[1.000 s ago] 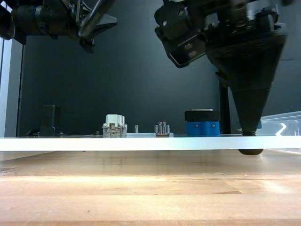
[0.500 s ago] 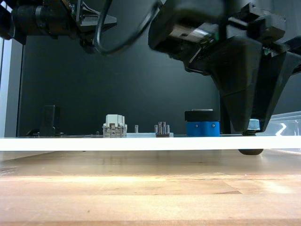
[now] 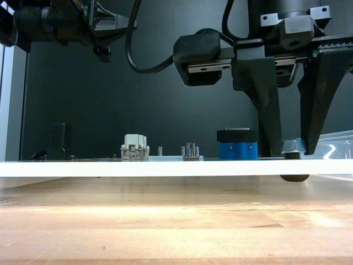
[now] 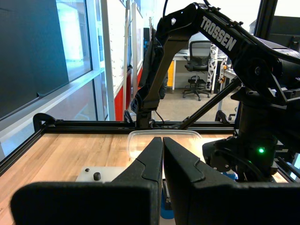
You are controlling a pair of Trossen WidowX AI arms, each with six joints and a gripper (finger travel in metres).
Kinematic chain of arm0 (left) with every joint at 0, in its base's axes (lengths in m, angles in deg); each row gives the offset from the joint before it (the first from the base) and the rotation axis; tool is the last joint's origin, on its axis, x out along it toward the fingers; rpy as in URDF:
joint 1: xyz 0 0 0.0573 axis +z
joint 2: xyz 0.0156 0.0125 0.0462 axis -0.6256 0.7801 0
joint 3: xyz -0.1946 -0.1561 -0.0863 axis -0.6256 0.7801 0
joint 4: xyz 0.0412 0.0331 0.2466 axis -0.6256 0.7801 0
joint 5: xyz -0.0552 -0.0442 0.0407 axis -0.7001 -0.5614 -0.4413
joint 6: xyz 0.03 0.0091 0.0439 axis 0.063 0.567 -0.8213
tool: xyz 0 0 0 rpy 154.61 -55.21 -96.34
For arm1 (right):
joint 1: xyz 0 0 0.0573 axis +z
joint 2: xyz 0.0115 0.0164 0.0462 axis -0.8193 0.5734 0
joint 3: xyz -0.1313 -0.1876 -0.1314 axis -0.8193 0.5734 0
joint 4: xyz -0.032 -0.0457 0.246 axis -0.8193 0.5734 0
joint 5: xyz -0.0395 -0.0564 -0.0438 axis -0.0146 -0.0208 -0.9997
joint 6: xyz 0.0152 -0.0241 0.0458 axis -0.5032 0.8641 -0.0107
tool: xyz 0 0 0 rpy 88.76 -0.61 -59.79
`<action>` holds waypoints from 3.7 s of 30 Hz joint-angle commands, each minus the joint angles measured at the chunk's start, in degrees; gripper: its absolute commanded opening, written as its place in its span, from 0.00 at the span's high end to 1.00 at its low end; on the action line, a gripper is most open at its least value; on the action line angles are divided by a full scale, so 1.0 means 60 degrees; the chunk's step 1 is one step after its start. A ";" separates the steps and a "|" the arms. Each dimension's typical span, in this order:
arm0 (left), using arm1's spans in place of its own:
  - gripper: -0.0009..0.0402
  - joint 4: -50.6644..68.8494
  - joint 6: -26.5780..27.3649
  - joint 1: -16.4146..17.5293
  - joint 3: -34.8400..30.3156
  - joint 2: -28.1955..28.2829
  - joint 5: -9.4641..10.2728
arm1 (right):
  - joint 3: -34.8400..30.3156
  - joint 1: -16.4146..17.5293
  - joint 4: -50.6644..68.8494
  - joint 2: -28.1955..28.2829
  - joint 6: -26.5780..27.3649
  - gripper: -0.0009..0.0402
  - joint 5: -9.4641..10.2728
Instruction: Pick the M12 fastener and fasten on the M12 threads
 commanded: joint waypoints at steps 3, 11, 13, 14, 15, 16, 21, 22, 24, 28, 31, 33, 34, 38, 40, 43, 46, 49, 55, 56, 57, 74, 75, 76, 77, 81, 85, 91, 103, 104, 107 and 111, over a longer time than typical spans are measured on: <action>0.98 -0.0004 -0.0004 0.0000 0.0000 0.0000 0.0000 | 0.0000 0.0022 -0.0018 0.0011 -0.1596 0.98 0.0000; 0.98 -0.0004 -0.0004 0.0000 0.0000 0.0000 0.0000 | 0.0000 0.0047 -0.0015 0.0011 -0.5329 0.98 0.0004; 0.98 -0.0004 -0.0004 0.0000 0.0000 0.0000 0.0000 | 0.0000 0.0055 -0.0011 0.0011 -0.6000 0.98 0.0004; 0.98 -0.0004 -0.0004 0.0000 0.0000 0.0000 -0.0004 | 0.0000 0.0055 -0.0011 0.0011 -0.6247 0.98 0.0004; 0.98 -0.0004 -0.0004 0.0004 0.0000 0.0000 -0.0004 | 0.0000 0.0058 -0.0011 0.0011 -0.6459 0.98 0.0004; 0.98 -0.0004 -0.0004 0.0000 0.0000 0.0000 0.0000 | 0.0000 0.0062 -0.0015 0.0011 -0.6630 0.98 0.0004; 0.98 -0.0004 -0.0004 0.0000 0.0000 0.0000 -0.0004 | 0.0000 0.0066 -0.0018 0.0011 -0.7439 0.98 0.0004; 0.98 -0.0004 -0.0004 0.0004 0.0000 0.0000 0.0000 | 0.0000 0.0069 -0.0018 0.0011 -0.7559 0.98 0.0004; 0.98 -0.0004 -0.0004 0.0000 0.0000 0.0000 0.0000 | 0.0000 0.0073 -0.0018 0.0011 -0.7843 0.98 0.0000; 0.98 -0.0004 -0.0004 0.0000 0.0000 0.0000 -0.0004 | 0.0000 0.0076 -0.0018 0.0011 -0.7825 0.98 -0.0033; 0.98 -0.0004 -0.0004 0.0000 0.0000 0.0000 0.0000 | 0.0000 0.0080 -0.0018 0.0011 -0.7752 0.98 -0.0018; 0.98 -0.0004 -0.0004 0.0000 0.0000 0.0000 0.0000 | 0.0000 0.0087 -0.0022 0.0011 -0.7752 0.98 0.0011; 0.98 -0.0004 -0.0004 0.0004 0.0000 0.0000 -0.0004 | 0.0000 0.0087 -0.0022 0.0007 -0.7756 0.98 0.0011; 0.98 -0.0004 -0.0004 0.0000 0.0000 0.0000 0.0000 | 0.0000 0.0080 -0.0051 0.0007 -0.7756 0.98 0.0007; 0.98 -0.0004 -0.0004 0.0004 0.0000 0.0000 0.0000 | 0.0000 0.0076 -0.0062 0.0007 -0.7756 0.98 0.0007; 0.98 -0.0004 -0.0004 0.0000 0.0000 0.0000 0.0000 | 0.0000 0.0080 -0.0062 0.0007 -0.7756 0.98 0.0007; 0.98 -0.0004 -0.0004 0.0000 0.0000 0.0000 -0.0004 | 0.0000 0.0084 -0.0015 0.0007 -0.7763 0.98 0.0011; 0.98 -0.0004 -0.0004 0.0004 0.0000 0.0000 0.0000 | 0.0000 0.0084 -0.0015 0.0007 -0.7763 0.98 0.0004; 0.98 -0.0004 -0.0004 0.0000 0.0000 0.0000 0.0000 | 0.0000 0.0076 -0.0029 0.0007 -0.7766 0.92 0.0004; 0.98 -0.0004 -0.0004 0.0004 0.0000 0.0000 0.0000 | 0.0000 0.0076 -0.0055 0.0004 -0.7770 0.89 0.0007; 0.98 -0.0004 -0.0004 0.0004 0.0000 0.0000 0.0000 | 0.0000 0.0073 -0.0069 -0.0011 -0.7766 0.87 0.0004; 0.98 -0.0004 -0.0004 0.0004 0.0000 0.0000 0.0000 | 0.0000 0.0087 -0.0149 -0.0310 -0.7679 0.57 -0.0277; 0.98 -0.0004 -0.0004 0.0000 0.0000 0.0000 -0.0004 | 0.0000 0.0087 -0.0153 -0.0368 -0.7679 0.57 -0.0357; 0.98 -0.0004 -0.0004 0.0000 0.0000 0.0000 0.0000 | 0.0000 0.0091 -0.0153 -0.0444 -0.7675 0.57 -0.0441; 0.98 -0.0004 -0.0004 0.0004 0.0000 0.0000 0.0000 | 0.0000 0.0095 -0.0153 -0.0514 -0.7668 0.57 -0.0492; 0.98 -0.0004 -0.0004 0.0004 0.0000 0.0000 -0.0004 | 0.0000 0.0106 -0.0197 -0.0787 -0.7624 0.57 -0.0503; 0.98 -0.0004 -0.0004 0.0004 0.0000 0.0000 -0.0004 | 0.0000 0.0127 -0.0233 -0.1024 -0.7136 0.57 -0.0423; 0.98 -0.0004 -0.0004 0.0000 0.0000 0.0000 -0.0004 | 0.0000 0.0160 0.0000 -0.1319 -0.3679 0.57 -0.0448; 0.98 -0.0004 -0.0004 0.0000 0.0000 0.0000 0.0000 | 0.0000 0.0175 0.0379 -0.1333 0.4998 0.57 -0.0477; 0.98 -0.0004 -0.0004 0.0000 0.0000 0.0000 0.0000 | 0.0000 0.0175 0.0372 -0.1333 0.5887 0.57 -0.0477; 0.98 -0.0004 -0.0004 0.0000 0.0000 0.0000 -0.0004 | 0.0000 0.0182 0.0353 -0.1333 0.8557 0.57 -0.0470; 0.98 -0.0004 -0.0004 0.0000 0.0000 0.0000 0.0000 | 0.0000 0.0193 0.0361 -0.1333 1.1759 0.57 -0.0532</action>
